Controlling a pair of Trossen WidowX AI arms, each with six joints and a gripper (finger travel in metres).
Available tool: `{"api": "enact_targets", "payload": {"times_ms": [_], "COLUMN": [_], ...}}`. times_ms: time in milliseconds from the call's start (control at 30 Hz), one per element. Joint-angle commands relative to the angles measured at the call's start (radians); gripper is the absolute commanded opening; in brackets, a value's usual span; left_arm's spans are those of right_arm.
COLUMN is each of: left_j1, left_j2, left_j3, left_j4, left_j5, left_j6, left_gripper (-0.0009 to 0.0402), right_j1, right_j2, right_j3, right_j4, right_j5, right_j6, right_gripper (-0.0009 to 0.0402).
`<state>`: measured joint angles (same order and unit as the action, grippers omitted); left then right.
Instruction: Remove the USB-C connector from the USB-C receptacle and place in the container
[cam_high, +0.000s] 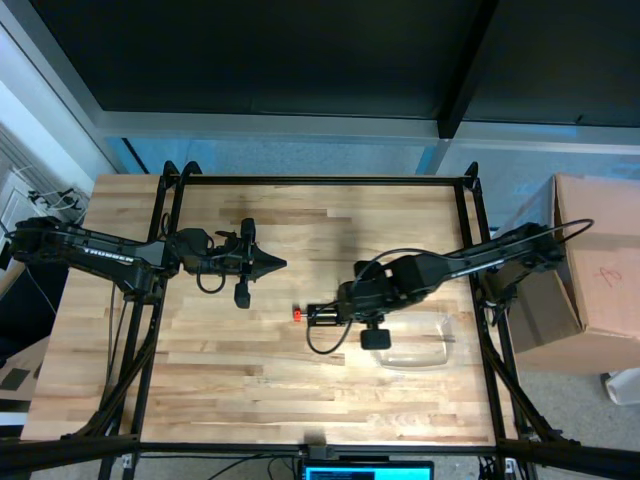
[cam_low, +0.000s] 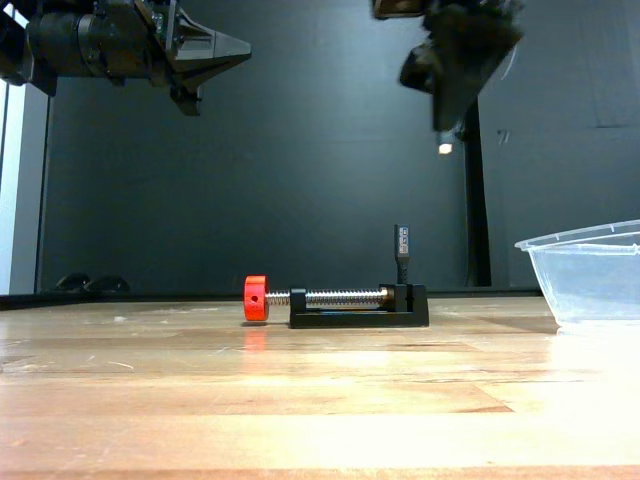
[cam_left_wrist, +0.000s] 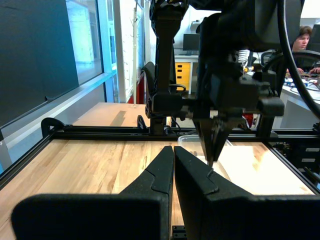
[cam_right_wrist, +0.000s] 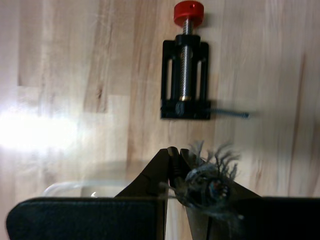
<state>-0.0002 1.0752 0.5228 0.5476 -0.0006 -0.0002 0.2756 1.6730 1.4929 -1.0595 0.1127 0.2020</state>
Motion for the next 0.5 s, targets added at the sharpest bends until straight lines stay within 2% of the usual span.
{"api": "enact_targets", "payload": {"times_ms": [33,500], "left_j1": [0.000,0.000], "left_j2": [0.000,0.000], "left_j3": [0.000,0.000], "left_j4": [0.000,0.000], "left_j5": [0.000,0.000], "left_j6": [0.000,0.000], "left_gripper": [0.0000,0.0000], "right_j1": [0.039,0.224], "right_j2": [-0.050,-0.230], "right_j3": [-0.067,-0.351], "right_j4": [0.000,0.000], "right_j5": [0.000,0.000], "right_j6": [0.048,0.333], "right_gripper": [0.0000,0.0000]}}
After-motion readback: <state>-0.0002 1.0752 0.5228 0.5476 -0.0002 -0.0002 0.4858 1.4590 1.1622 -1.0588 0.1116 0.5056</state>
